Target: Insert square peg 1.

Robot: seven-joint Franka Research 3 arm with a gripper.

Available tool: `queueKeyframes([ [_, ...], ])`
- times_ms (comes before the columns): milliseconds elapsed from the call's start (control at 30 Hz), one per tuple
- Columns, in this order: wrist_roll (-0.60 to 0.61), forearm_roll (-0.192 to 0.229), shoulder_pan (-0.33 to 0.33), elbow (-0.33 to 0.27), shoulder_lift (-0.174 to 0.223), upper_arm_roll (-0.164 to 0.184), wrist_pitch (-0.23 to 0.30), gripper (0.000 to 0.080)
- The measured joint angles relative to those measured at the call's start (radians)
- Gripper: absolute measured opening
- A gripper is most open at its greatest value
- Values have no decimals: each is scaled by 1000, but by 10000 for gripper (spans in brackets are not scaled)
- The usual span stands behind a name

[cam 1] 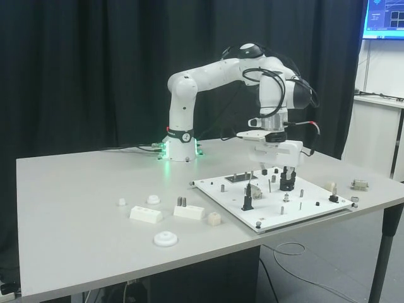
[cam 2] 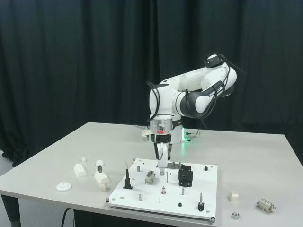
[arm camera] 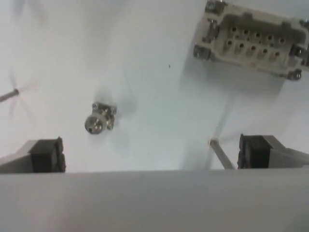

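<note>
My gripper point(arm camera: 149, 154) hangs open above the white board point(arm camera: 145, 58), its black pads point(arm camera: 46, 154) far apart with nothing between them. In the room views the gripper point(cam 1: 276, 168) point(cam 2: 162, 161) is over the middle of the board point(cam 1: 278, 211) point(cam 2: 189, 201). Below it the wrist view shows a multi-pin socket point(arm camera: 253, 41), a small round metal connector point(arm camera: 100, 118) and a thin upright pin point(arm camera: 221, 153) beside one finger. A small pale block point(cam 1: 214, 219) lies on the table off the board; I cannot tell which piece is square peg 1.
Black fixtures point(cam 1: 249, 199) point(cam 2: 185, 176) and several short pins stand on the board. White parts point(cam 1: 146, 214) point(cam 2: 101, 178) and a round disc point(cam 1: 165, 238) lie beside it. A connector point(cam 2: 265, 205) and a small block point(cam 2: 232, 195) lie on the table near its edge.
</note>
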Motion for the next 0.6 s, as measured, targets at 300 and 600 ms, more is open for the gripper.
queueKeyframes([
  [300, 0, 0, 15, -2, 0, 3, -16, 800],
  [600, 1, 0, 26, -8, 0, 13, -16, 800],
])
